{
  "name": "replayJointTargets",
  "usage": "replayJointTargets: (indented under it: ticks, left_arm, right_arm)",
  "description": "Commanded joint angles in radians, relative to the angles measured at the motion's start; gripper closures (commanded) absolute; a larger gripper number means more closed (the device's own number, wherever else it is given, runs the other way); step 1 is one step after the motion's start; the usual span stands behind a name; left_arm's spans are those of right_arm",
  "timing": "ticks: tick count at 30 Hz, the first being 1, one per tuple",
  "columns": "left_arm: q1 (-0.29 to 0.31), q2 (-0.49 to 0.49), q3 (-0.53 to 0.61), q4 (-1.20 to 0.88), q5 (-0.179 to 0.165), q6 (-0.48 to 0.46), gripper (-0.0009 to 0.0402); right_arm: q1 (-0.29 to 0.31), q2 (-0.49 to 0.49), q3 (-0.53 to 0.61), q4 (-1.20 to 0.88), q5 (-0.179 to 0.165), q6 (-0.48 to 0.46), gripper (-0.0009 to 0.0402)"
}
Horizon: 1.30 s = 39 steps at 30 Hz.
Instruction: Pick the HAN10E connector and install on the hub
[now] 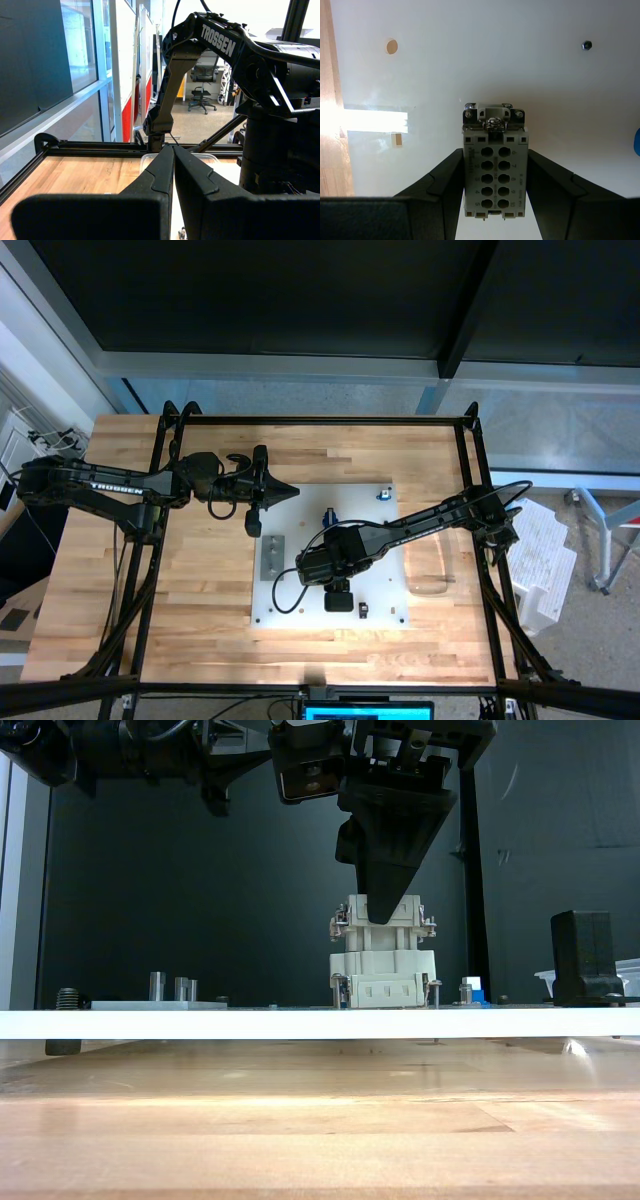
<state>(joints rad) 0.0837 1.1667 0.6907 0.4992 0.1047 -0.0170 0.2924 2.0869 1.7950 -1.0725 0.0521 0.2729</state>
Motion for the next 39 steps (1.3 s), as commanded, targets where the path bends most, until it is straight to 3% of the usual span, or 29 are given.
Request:
replayJointTargets:
  ticks: [1,12,39]
  left_arm:
    - [0.0,0.0,0.0,0.0,0.0,0.0,0.0393]
    - [0.0,0.0,0.0,0.0,0.0,0.001,0.0393]
    - [0.0,0.0,0.0,0.0,0.0,0.0,0.0393]
  right_arm:
    - [0.0,0.001,0.0,0.005,0.0,-0.002,0.0315]
    - [0.0,0.001,-0.007,0.011,0.0,0.002,0.0253]
    - [0.003,0.0,-0.006,0.012,0.008,0.006,0.0246]
